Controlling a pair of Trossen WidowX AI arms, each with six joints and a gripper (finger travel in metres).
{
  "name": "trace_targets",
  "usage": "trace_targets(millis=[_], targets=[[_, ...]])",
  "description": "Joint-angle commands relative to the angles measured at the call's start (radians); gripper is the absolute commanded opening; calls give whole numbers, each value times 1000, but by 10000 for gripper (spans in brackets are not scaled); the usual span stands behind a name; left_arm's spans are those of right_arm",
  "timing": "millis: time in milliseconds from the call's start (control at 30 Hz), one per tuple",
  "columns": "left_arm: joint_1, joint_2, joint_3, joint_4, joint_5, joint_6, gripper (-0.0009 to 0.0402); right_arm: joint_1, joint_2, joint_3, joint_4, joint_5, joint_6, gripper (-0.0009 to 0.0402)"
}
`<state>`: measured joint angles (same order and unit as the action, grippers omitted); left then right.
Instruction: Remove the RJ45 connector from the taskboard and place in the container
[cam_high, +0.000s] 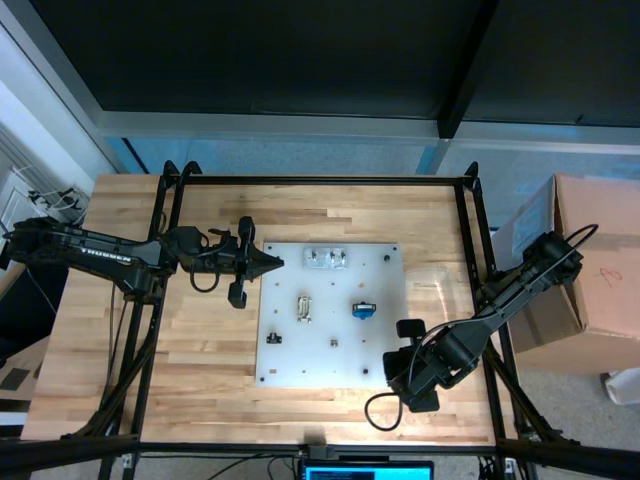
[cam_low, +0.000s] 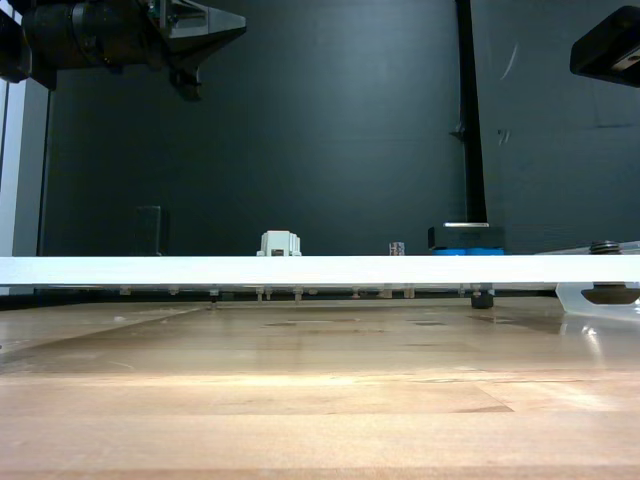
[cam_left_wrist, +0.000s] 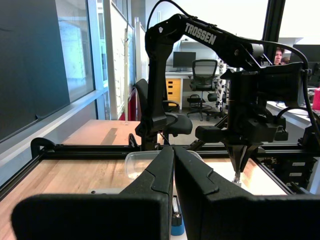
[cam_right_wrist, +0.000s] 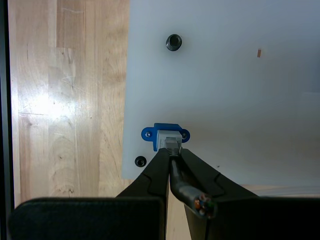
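From above, the right tool (cam_right_wrist: 172, 154) and its wrist cover the near right corner of the taskboard (cam_right_wrist: 225, 90), so the RJ45 connector (cam_right_wrist: 173, 144) shows only from the right wrist; there its grey plug sits at the mouth of a small blue mount (cam_right_wrist: 149, 134), and whether it is fully in or part-way out cannot be told; the tool's fingers are clamped on the black cable stub (cam_right_wrist: 180, 186) just behind the plug (bare wire ends show at the stub's tail); the low view cuts this corner off, catching only a dark piece of the right arm high up. The mount lies near the board's edge, just beside a corner screw (cam_right_wrist: 140, 161), with bare worktop (cam_right_wrist: 65, 100) beyond; the clear container (cam_high: 440, 278), faint from above, stands on the worktop beside the board's right edge. The left tool (cam_high: 276, 263) hangs high over the board's far left edge, its fingers pressed flat together, well apart from the right tool.
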<state>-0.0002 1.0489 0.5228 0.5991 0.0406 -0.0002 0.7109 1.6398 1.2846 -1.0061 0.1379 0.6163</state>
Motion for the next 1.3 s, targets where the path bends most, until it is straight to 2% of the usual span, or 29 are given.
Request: trace_targets(millis=[33,200,533,833,1067,1300], targets=[[0,0,0,0,0,0,0,0,-1,2,1,-1,6,0],[0,0,0,0,0,0,0,0,-1,0,2,-8,5,10],[0,0,0,0,0,0,0,0,-1,0,2,-7,8,111],[0,0,0,0,0,0,0,0,-11,0,1,-10,10,173],[0,0,0,0,0,0,0,0,-31,3,-21,-9,34,205],[0,0,0,0,0,0,0,0,-27,-5,-20,-8,44,210]])
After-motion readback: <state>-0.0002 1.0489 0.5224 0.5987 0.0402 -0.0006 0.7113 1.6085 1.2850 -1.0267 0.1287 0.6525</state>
